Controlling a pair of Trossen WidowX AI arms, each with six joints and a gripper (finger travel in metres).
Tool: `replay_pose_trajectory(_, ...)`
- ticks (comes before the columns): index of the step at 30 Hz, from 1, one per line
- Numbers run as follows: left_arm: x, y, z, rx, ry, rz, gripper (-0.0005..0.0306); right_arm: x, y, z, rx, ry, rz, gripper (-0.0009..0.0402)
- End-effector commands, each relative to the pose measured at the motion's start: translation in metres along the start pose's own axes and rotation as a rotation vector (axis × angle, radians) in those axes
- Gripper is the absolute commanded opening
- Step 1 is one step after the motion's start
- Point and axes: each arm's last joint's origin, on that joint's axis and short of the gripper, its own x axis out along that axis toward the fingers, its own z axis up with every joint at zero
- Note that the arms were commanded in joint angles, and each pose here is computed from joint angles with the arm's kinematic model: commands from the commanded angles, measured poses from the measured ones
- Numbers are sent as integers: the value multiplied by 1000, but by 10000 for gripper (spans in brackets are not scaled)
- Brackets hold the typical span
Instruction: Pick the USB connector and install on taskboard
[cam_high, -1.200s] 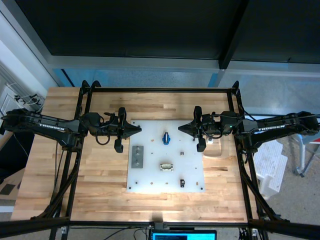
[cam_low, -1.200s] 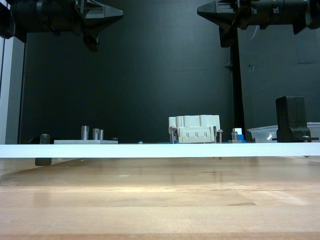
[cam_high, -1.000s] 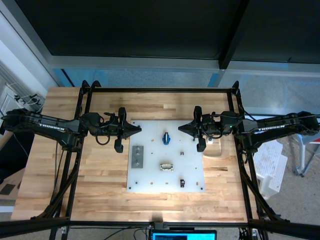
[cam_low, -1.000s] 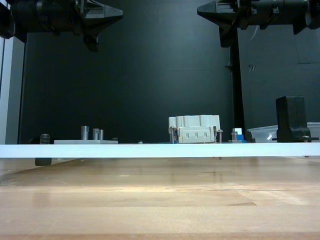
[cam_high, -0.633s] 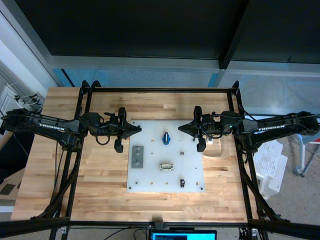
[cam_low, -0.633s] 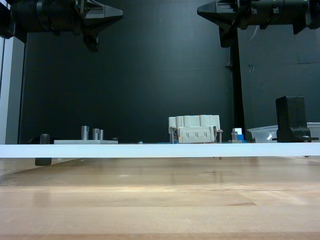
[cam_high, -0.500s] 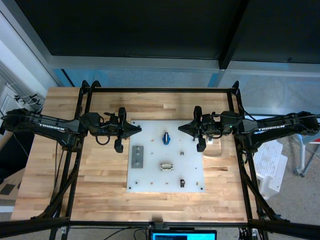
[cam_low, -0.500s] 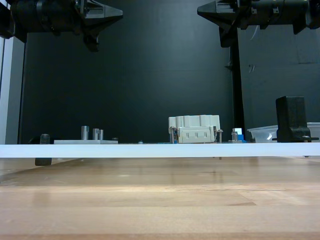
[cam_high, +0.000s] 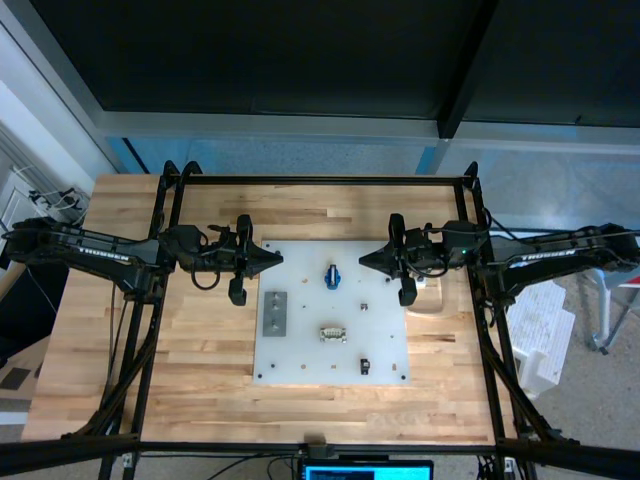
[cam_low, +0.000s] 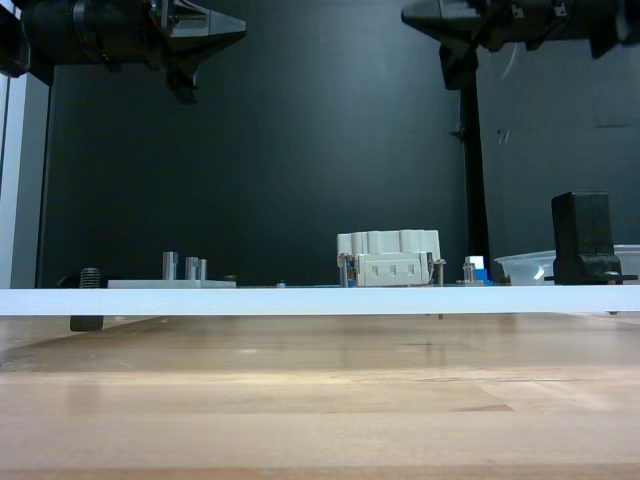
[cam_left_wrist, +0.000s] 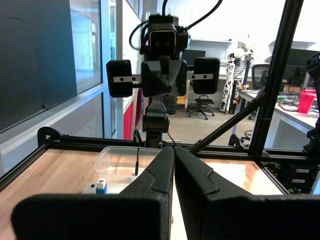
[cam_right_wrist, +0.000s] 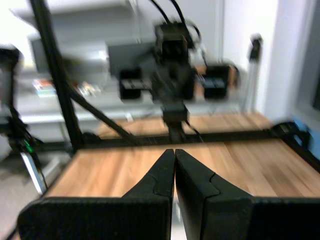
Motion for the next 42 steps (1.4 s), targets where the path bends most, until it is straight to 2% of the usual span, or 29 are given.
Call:
replay_pose_trajectory(1, 0, 0, 0, 0, -1, 0, 0, -6, 0, 12, -19, 152, -44, 0)
replay_pose_trajectory(2, 0, 0, 0, 0, -1, 0, 0, -9, 0, 16, -20, 202, -51, 0)
replay_pose_trajectory(7, 0, 0, 0, 0, -1, 0, 0, -27, -1, 35, -48, 461, -142, 0)
replay_pose_trajectory(8, 0, 0, 0, 0, -1, 0, 0, -31, -1, 38, -50, 503, -150, 0)
replay_pose_trajectory(14, 0, 0, 0, 0, -1, 0, 0, -59, 1, 51, -35, 697, -171, 0)
replay_pose_trajectory(20, 0, 0, 0, 0, -1, 0, 0, -87, 2, 53, -29, 849, -186, 0)
replay_pose_trajectory(25, 0, 0, 0, 0, -1, 0, 0, -102, 2, 45, -28, 996, -199, 0)
replay_pose_trajectory(31, 0, 0, 0, 0, -1, 0, 0, -103, 1, 32, -24, 1085, -207, 10)
replay_pose_trajectory(37, 0, 0, 0, 0, -1, 0, 0, -99, -1, 14, -29, 1150, -214, 54)
replay_pose_trajectory(42, 0, 0, 0, 0, -1, 0, 0, -91, -4, -8, -69, 1232, -229, 98)
